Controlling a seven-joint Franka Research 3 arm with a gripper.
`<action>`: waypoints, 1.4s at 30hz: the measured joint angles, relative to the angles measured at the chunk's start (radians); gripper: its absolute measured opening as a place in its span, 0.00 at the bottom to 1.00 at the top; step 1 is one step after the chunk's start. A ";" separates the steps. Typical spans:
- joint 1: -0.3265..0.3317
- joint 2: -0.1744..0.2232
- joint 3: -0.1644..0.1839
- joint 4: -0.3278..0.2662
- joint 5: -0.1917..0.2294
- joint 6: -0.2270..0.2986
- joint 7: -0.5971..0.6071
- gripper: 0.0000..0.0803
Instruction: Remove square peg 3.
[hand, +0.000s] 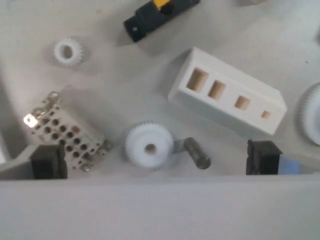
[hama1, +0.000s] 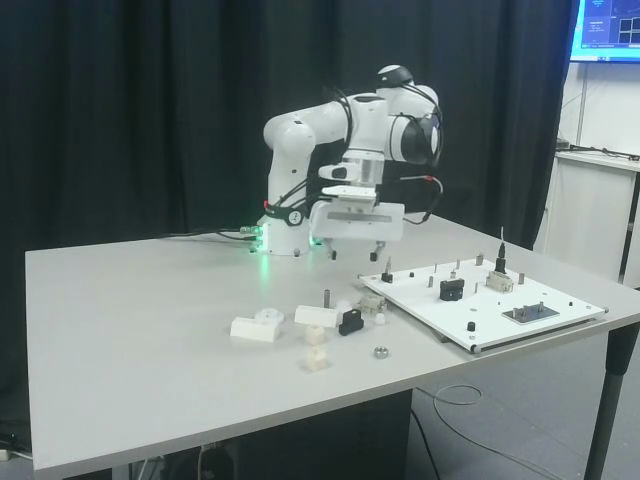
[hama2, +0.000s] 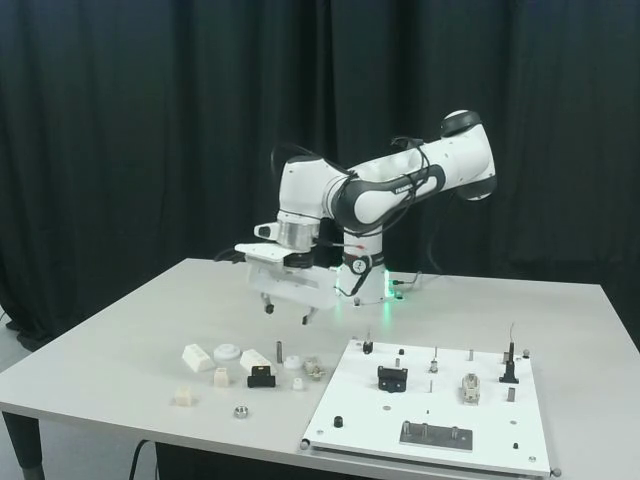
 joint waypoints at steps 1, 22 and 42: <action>0.003 0.000 -0.003 0.002 -0.001 -0.006 0.003 1.00; 0.158 -0.014 -0.039 0.097 -0.004 -0.159 0.148 1.00; 0.345 -0.013 0.046 0.266 -0.004 -0.096 0.525 1.00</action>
